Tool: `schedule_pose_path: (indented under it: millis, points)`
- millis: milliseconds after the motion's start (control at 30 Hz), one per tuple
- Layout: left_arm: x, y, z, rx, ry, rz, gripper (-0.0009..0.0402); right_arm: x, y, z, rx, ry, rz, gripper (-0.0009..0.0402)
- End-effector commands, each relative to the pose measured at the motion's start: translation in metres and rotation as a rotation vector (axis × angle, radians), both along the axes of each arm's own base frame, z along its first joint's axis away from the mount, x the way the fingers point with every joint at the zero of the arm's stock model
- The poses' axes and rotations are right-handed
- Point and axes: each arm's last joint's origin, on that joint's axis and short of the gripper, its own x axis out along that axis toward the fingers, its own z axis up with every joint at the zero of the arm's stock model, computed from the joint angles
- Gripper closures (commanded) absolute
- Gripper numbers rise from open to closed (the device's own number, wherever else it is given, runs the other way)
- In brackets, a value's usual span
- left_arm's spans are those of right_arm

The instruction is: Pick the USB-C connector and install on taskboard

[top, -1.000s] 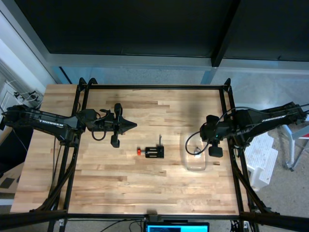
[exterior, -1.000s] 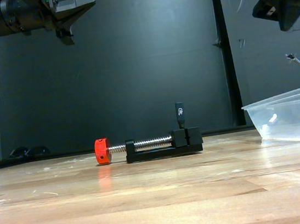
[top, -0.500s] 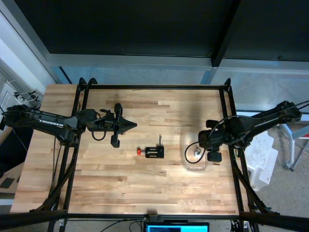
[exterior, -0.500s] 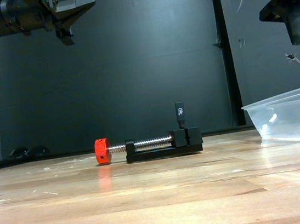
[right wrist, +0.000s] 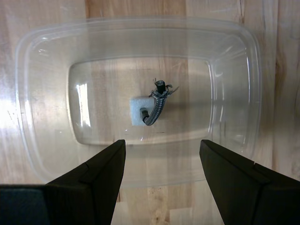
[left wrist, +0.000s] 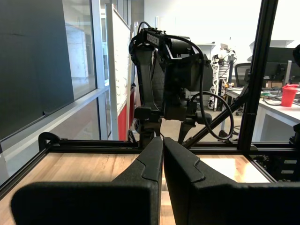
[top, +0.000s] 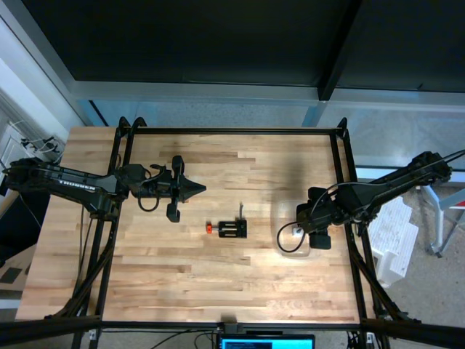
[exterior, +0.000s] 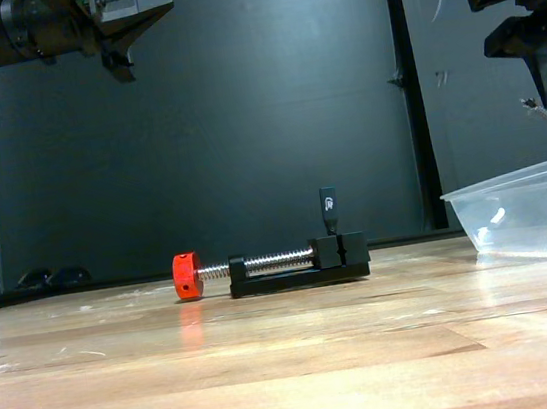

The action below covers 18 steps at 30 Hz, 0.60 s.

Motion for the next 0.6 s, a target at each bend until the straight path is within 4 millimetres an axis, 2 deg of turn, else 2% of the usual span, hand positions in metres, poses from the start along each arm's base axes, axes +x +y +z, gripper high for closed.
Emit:
schedule_pose_path:
  millis: [33, 600]
  points:
    - [0.0, 0.0, 0.0, 0.0, 0.0, 0.0, 0.0393, 0.001, 0.002, -0.009, -0.005, 0.022, -0.003, 0.0175]
    - [0.0, 0.0, 0.0, 0.0, 0.0, 0.0, 0.0393, 0.009, 0.007, -0.05, 0.043, 0.015, 0.011, 0.0185]
